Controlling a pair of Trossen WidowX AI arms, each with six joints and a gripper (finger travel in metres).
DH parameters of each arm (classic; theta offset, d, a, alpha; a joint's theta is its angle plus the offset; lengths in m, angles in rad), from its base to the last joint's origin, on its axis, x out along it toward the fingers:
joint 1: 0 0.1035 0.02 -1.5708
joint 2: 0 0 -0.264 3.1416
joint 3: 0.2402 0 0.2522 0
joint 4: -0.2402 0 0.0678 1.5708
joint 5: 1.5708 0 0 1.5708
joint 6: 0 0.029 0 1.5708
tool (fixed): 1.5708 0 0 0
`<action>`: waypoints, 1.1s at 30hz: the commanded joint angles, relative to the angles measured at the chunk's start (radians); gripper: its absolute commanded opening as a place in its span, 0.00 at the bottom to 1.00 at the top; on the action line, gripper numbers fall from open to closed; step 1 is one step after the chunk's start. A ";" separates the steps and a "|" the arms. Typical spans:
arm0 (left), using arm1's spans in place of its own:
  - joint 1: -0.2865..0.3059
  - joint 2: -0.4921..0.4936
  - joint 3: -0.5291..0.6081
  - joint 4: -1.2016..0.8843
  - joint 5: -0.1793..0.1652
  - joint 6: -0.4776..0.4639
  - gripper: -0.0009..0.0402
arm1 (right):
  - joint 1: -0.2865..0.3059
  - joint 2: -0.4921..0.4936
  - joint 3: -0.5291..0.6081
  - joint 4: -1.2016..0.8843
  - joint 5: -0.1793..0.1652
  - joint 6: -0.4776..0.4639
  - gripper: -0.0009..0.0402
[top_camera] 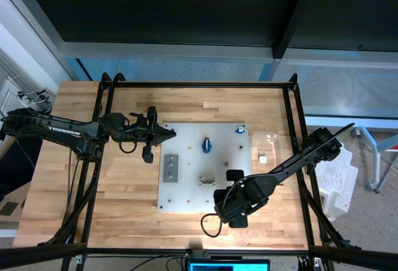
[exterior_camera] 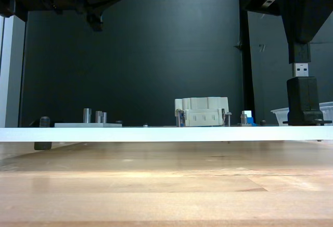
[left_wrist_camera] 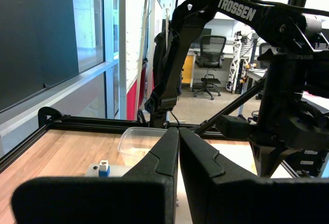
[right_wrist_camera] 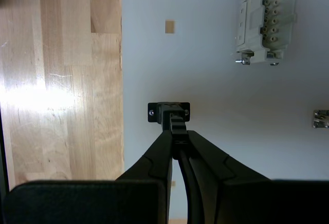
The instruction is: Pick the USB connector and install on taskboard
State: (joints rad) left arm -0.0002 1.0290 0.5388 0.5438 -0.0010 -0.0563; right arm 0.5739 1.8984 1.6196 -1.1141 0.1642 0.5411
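My right gripper (right_wrist_camera: 177,136) hangs over the near right part of the white taskboard (top_camera: 186,187), shut on the black USB connector (right_wrist_camera: 174,122). The connector's cable trails back between the fingers and loops off the board's front edge (top_camera: 208,224). In the low view the USB connector's metal plug (exterior_camera: 301,70) points straight down, and its tip meets the top of a black socket (exterior_camera: 303,102) on the board. From above, that socket (right_wrist_camera: 154,112) lies right under the connector. My left gripper (top_camera: 169,134) hovers high over the board's left edge, shut and holding nothing.
On the board stand a white multi-pin connector (top_camera: 206,181), a grey block (top_camera: 170,167) with metal posts, and a blue fitting (top_camera: 206,145). A clear plastic tray (top_camera: 266,146) sits just right of the board. A black frame (top_camera: 199,85) rings the wooden table.
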 commanded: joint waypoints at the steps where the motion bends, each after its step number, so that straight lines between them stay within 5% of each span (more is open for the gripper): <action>1: 0.000 0.000 0.000 0.000 0.000 0.000 0.02 | 0.000 0.006 0.000 0.005 -0.006 0.000 0.02; 33: 0.000 0.000 0.000 0.000 0.000 0.000 0.02 | 0.000 0.009 -0.065 0.066 -0.018 -0.002 0.02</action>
State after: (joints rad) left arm -0.0002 1.0290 0.5388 0.5438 -0.0013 -0.0563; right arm 0.5739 1.9030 1.5570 -1.0473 0.1528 0.5381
